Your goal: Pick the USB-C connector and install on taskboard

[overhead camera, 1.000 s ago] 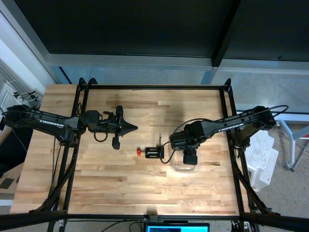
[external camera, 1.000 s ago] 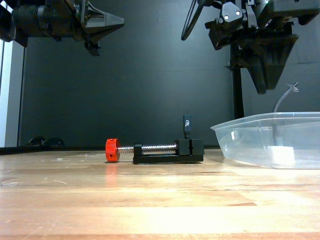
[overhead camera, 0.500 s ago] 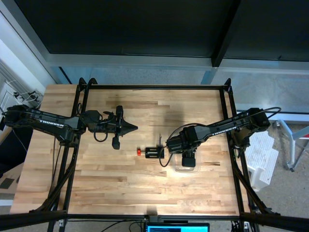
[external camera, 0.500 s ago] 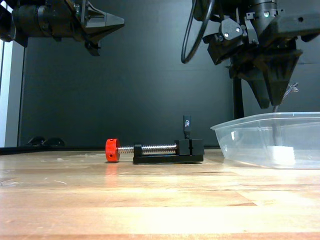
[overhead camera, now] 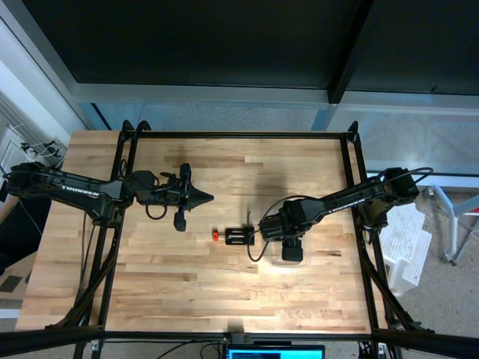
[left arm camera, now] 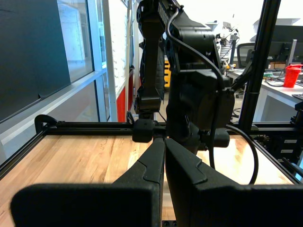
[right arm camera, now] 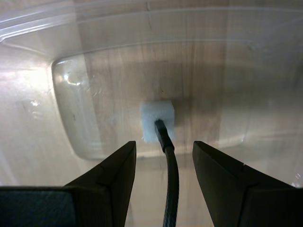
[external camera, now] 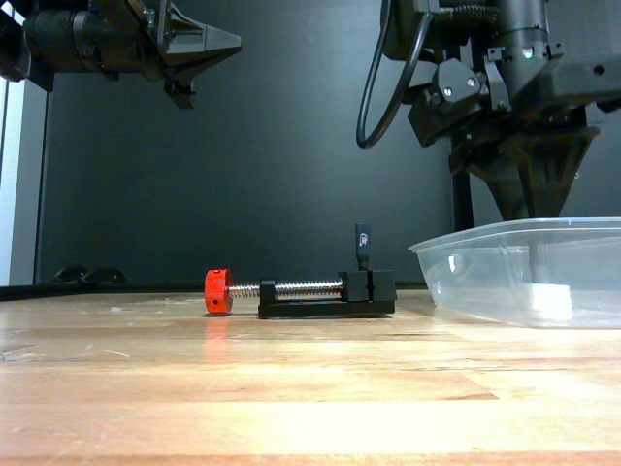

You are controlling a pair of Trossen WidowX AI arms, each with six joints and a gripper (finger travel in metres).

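**A:** While you've got the feeds up, what sits where relative to the clear tray?

**B:** Wood table (overhead camera: pixel 187 292) under all of it. Left arm (overhead camera: pixel 67 191) is held high, well apart from the clear tray (external camera: pixel 466 282), beyond the taskboard. Left gripper (left arm camera: pixel 164 140) is pressed together to a point, holding nothing

**A:** Right side?

**B:** Right gripper (right arm camera: pixel 163 145) points straight down over the tray. Its fingers (right arm camera: pixel 106 179) are spread, tips about level with the tray rim

**A:** Board?

**B:** Taskboard (external camera: pixel 325 294) lies on the table just beside the tray, with its red-orange knob (external camera: pixel 218 291) at the end away from the tray. A small dark upright piece (external camera: pixel 362 243) stands on the end nearest the tray

**A:** Connector?

**B:** Inside the tray. White cube (right arm camera: pixel 156 113) sits on the tray floor and the USB-C connector (right arm camera: pixel 161 128) is stuck in its top. Its cable (right arm camera: pixel 171 189) rises between the spread fingers, touching neither
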